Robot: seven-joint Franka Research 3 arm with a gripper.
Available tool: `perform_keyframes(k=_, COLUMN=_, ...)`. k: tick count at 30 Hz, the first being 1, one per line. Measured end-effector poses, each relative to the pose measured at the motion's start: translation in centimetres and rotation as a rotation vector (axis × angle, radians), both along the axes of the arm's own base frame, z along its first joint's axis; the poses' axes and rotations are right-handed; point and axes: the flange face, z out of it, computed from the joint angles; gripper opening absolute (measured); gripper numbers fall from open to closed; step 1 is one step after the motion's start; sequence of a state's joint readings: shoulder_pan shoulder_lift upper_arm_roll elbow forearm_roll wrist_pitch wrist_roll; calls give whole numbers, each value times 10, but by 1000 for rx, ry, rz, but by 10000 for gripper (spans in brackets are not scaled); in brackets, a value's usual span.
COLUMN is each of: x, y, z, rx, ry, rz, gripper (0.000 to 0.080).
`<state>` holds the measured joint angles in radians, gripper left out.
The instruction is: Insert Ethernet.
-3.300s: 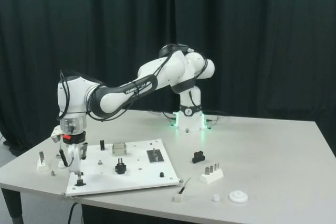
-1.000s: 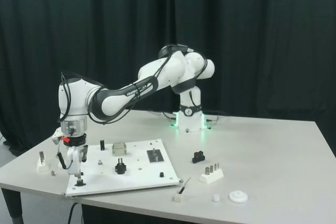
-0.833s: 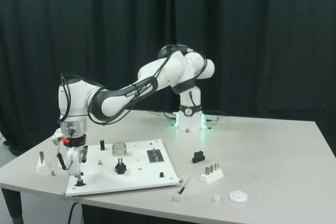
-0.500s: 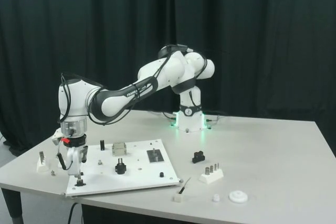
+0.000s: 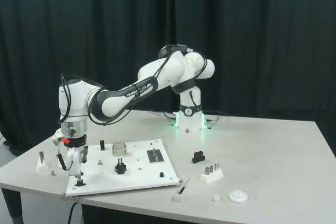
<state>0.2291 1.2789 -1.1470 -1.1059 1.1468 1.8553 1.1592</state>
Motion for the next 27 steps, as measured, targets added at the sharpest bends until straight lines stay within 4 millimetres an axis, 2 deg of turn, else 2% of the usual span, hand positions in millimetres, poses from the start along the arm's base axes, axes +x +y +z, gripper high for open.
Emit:
perform_keyframes(k=13, x=-1, y=-1, z=1, rx=-19, ry=23, rz=2, gripper=71)
perform_keyframes(k=14, x=-1, y=0, z=2, rx=-20, ry=24, rz=3, gripper=312)
perform_keyframes(k=22, x=-1, y=-1, z=16, rx=-25, ry=27, rz=10, gripper=312)
perform_keyframes(k=23, x=-1, y=-1, z=18, rx=-24, ry=26, rz=10, gripper=761)
perform_keyframes(k=27, x=-2, y=-2, z=26, rx=-22, ry=26, rz=8, gripper=761)
